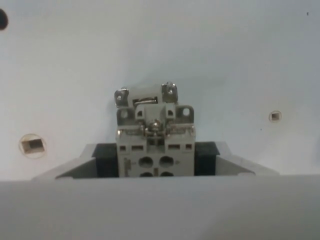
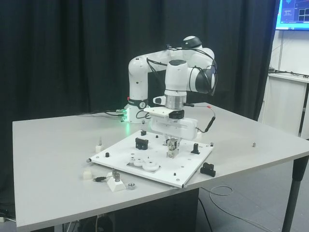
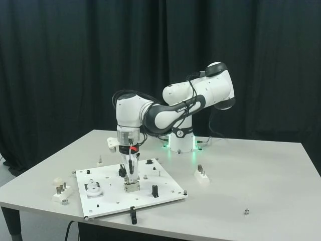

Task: Insert waterproof.

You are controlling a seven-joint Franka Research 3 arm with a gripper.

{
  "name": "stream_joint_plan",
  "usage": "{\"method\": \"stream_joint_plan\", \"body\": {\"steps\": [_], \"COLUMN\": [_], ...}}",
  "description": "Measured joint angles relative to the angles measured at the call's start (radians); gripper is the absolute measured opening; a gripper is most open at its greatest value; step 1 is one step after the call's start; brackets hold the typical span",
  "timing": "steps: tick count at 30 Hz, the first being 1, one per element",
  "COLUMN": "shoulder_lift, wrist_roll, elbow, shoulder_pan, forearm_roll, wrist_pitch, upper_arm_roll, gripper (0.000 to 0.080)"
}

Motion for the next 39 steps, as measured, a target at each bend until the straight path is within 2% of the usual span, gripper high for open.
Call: {"method": "stream_joint_plan", "body": {"steps": [8, 29, 39], "shoulder_lift": [0.0, 0.001, 0.002], "wrist_roll": [-0.049, -0.014, -0.01], "elbow": [0.001, 0.011, 0.02], "shoulder_pan": [-0.003, -0.007, -0.008], "forearm_roll": [0.002, 0.004, -0.017], "wrist_pitch": [0.001, -0.001, -0.002], "upper_arm_roll": [0.0, 0.002, 0.002], "gripper": [0.031, 0.031, 0.031]}}
